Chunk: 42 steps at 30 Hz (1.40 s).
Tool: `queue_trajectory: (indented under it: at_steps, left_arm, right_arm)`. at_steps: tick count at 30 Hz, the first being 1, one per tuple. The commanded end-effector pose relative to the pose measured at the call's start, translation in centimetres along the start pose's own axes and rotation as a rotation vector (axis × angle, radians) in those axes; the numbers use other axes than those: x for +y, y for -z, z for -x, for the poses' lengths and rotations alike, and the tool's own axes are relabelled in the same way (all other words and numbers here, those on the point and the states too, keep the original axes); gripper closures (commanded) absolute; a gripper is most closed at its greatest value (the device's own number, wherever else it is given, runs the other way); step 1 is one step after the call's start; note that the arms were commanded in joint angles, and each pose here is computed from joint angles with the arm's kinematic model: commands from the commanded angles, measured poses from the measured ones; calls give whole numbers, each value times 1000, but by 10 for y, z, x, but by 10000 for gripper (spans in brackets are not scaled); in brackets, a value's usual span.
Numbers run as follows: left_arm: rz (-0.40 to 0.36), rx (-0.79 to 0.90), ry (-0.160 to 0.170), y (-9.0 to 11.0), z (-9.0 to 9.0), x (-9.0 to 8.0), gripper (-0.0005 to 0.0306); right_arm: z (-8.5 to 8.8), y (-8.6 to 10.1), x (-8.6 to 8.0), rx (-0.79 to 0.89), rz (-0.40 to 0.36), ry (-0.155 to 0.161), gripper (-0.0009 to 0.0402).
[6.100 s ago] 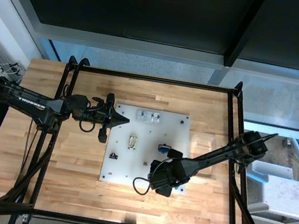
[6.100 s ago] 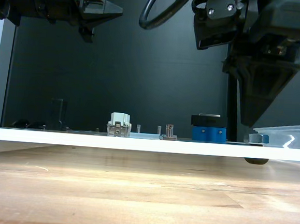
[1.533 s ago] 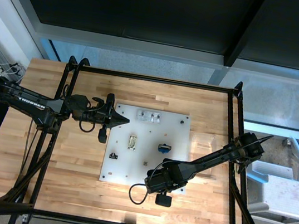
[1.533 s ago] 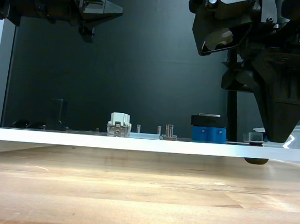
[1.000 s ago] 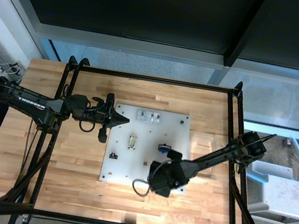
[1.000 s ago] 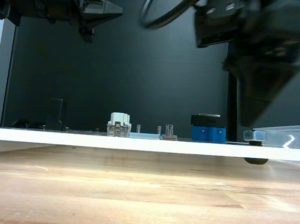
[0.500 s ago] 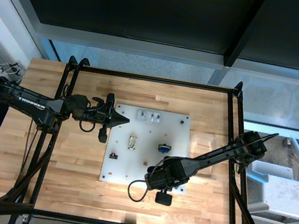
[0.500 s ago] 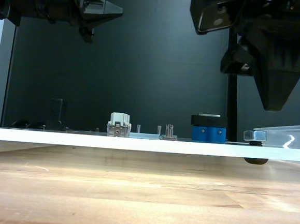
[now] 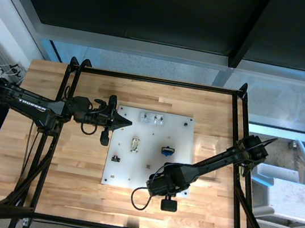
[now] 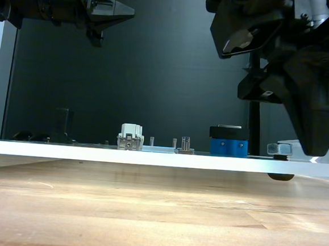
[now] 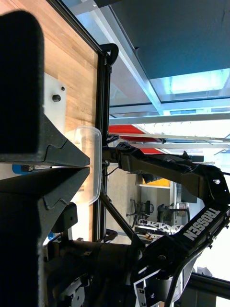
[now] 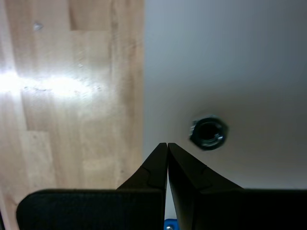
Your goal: Unfasten the M12 fastener and place in the container
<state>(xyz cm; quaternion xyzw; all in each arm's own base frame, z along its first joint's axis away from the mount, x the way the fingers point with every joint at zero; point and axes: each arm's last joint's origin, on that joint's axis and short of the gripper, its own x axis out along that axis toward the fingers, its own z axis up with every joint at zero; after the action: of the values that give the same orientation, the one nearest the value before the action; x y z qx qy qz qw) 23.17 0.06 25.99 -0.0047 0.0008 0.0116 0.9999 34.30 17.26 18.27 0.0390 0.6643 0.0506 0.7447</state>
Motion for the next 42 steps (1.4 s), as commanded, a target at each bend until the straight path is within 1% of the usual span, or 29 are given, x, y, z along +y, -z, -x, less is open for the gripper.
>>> queue_trajectory:
  at_steps: [1, 2, 3, 4, 5, 6, 7, 8, 9, 10, 16, 19, 20, 22, 23, 28, 29, 32, 34, 37, 39, 41, 42]
  left_arm:
    - [0, 0, 0, 0, 0, 0, 300]
    - [0, -1, 0, 0, 0, 0, 300]
    - [0, -1, 0, 0, 0, 0, 300]
    - [0, -1, 0, 0, 0, 0, 300]
    - [0, -1, 0, 0, 0, 0, 300]
    - [0, -1, 0, 0, 0, 0, 300]
    - [0, -1, 0, 0, 0, 0, 300]
    - [0, -1, 0, 0, 0, 0, 300]
    - [0, -1, 0, 0, 0, 0, 300]
    - [0, -1, 0, 0, 0, 0, 300]
    - [0, -1, 0, 0, 0, 0, 300]
    - [0, -1, 1, 0, 0, 0, 300]
    - [0, -1, 0, 0, 0, 0, 300]
    - [0, -1, -2, 0, 0, 0, 300]
    - [0, -1, -3, 0, 0, 0, 300]
    - [0, -1, -3, 0, 0, 0, 300]
    - [0, -1, -3, 0, 0, 0, 300]
    - [0, 0, -3, 0, 0, 0, 300]
    - [0, 0, -3, 0, 0, 0, 300]
    - [0, -1, -3, 0, 0, 0, 300]
    - [0, -1, -3, 0, 0, 0, 300]
    - [0, 0, -3, 0, 0, 0, 300]
    - [0, -1, -3, 0, 0, 0, 300]
  right_arm:
    - [0, -1, -2, -10, -5, 23, 393]
    - [0, -1, -3, -17, -7, 43, 393]
    - [1, -1, -5, -29, -14, 83, 393]
    - [3, 0, -7, -44, -26, 138, 393]
    - [5, 1, -9, -56, -34, 186, 393]
    - [6, 2, -10, -63, -37, 229, 393]
    - [8, 3, -11, -67, -37, 262, 393]
    - [9, 3, -13, -69, -45, 293, 393]
    - [11, 4, -13, -68, -50, 308, 393]
    - [11, 4, -14, -67, -53, 312, 393]
    - [16, 5, -13, -74, -72, 295, 393]
    - [20, 5, -12, -69, -103, 249, 393]
    - [21, 4, -11, -71, -116, 239, 393]
    - [27, 2, -10, -91, -174, 228, 393]
    - [30, 1, -9, -98, -221, 220, 393]
    - [46, -4, -6, -127, -529, 192, 393]
    - [50, -5, -4, -131, -561, 183, 393]
    - [56, -12, 0, -123, -577, 144, 389]
    - [59, -15, 3, -115, -606, 130, 375]
    - [62, -19, 6, -95, -638, 117, 337]
    - [63, -20, 7, -92, -659, 116, 304]
    - [60, -20, 7, -87, -696, 130, 269]
    - [60, -20, 7, -85, -699, 131, 251]
